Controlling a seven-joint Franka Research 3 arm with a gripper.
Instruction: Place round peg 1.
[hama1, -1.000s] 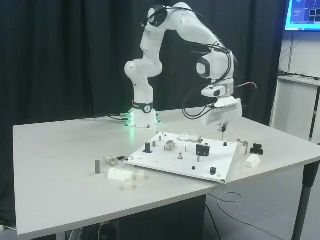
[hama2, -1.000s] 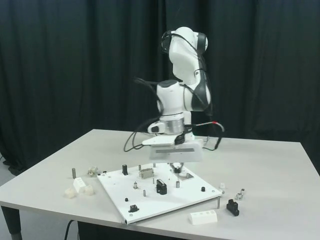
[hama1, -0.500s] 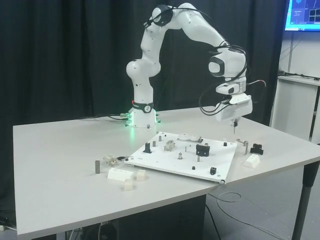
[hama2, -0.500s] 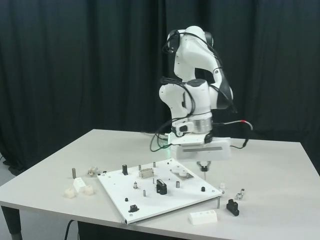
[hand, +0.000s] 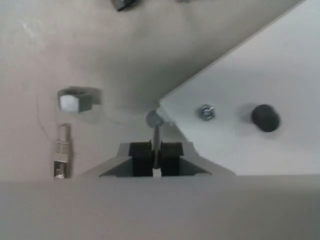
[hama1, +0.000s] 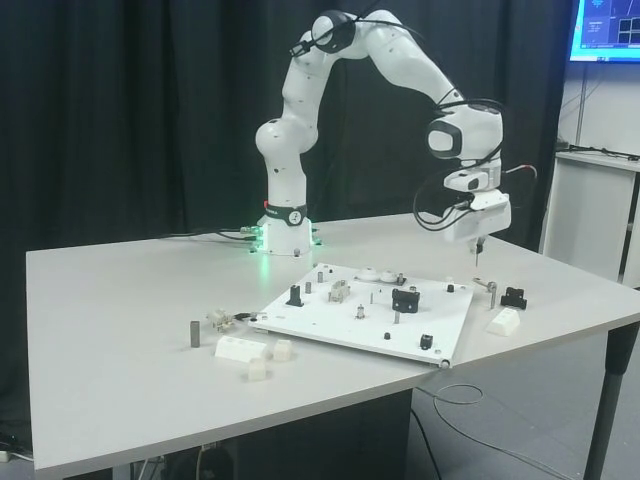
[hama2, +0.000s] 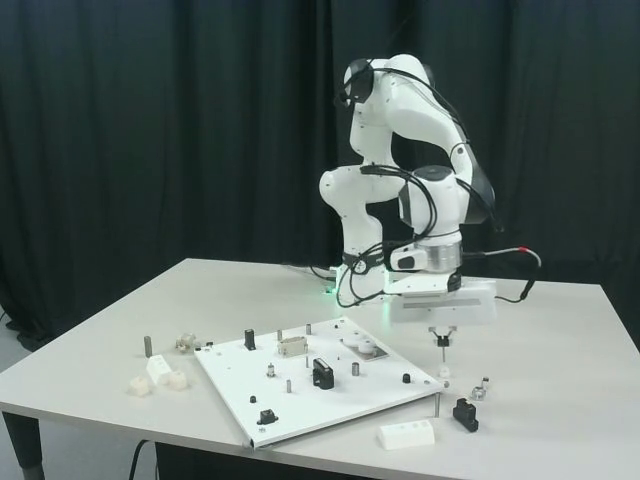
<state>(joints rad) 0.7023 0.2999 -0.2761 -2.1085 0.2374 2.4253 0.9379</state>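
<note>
We see the thin grey metal round peg upright, pinched between the black pads of the claw, which is closed on it. It hangs just off a corner of the white square assembly board, above the grey bench. A grey hex nut and a grey cable plug lie nearby on the bench.
</note>
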